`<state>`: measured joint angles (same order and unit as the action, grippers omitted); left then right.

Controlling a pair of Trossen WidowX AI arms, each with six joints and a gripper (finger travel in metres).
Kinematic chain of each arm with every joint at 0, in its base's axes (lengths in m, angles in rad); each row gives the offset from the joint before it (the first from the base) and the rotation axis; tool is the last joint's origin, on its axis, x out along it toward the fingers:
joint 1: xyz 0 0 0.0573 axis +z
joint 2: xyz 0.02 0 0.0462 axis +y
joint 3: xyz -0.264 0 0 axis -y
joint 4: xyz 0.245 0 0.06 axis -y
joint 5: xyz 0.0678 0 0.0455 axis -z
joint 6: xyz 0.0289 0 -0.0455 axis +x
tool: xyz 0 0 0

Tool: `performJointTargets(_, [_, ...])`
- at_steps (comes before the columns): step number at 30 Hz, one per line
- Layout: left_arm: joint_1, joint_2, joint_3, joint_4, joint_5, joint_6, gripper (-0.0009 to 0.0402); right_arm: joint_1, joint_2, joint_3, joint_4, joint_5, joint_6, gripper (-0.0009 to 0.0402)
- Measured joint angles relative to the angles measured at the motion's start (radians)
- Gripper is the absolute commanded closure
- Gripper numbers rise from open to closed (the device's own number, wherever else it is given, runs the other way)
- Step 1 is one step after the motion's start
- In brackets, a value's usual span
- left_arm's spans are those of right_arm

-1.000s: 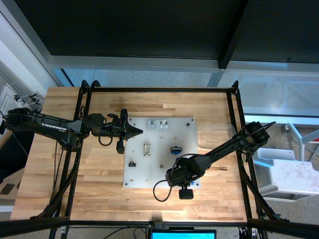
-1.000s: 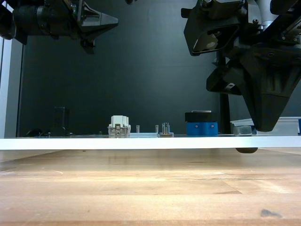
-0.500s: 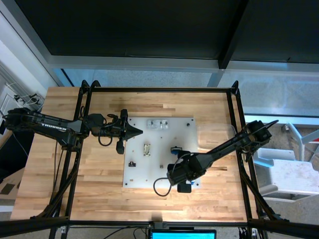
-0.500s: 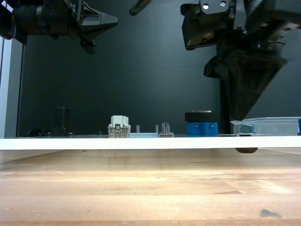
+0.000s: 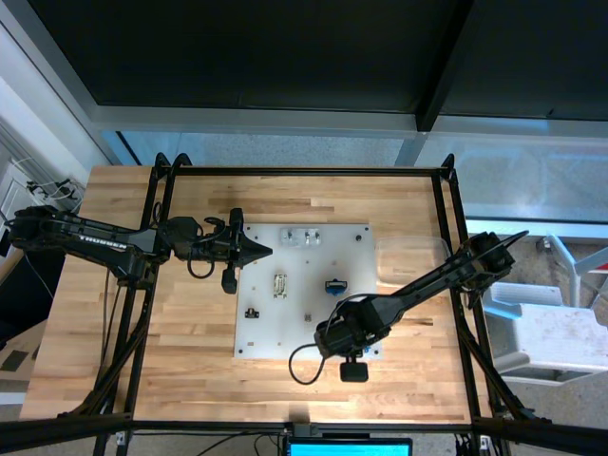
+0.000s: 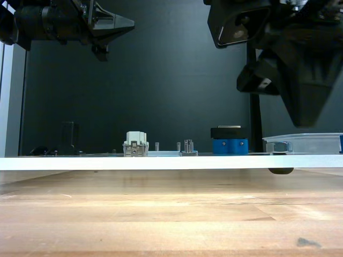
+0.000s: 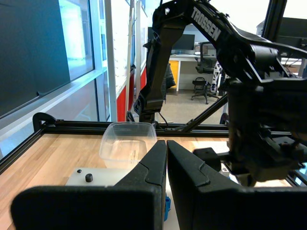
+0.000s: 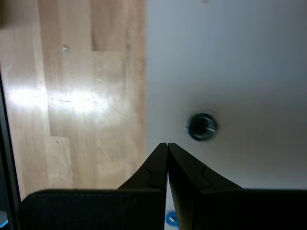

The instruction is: Unfasten the M12 fastener and place in the container

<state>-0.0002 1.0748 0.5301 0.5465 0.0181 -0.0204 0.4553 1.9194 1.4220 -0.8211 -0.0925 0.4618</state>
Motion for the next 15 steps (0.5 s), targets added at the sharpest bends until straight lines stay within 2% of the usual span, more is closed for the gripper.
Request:
performJointTargets(4, [0.0,0.0,0.0,0.0,0.0,0.0,0.0393,-0.002,0.027,0.0,0.023,-0.014,-0.004,0.0393])
performJointTargets(15, [0.0,0.0,0.0,0.0,0.0,0.0,0.0393,-0.005,0.045,0.0,0.021,-0.004,-0.003,0.0393])
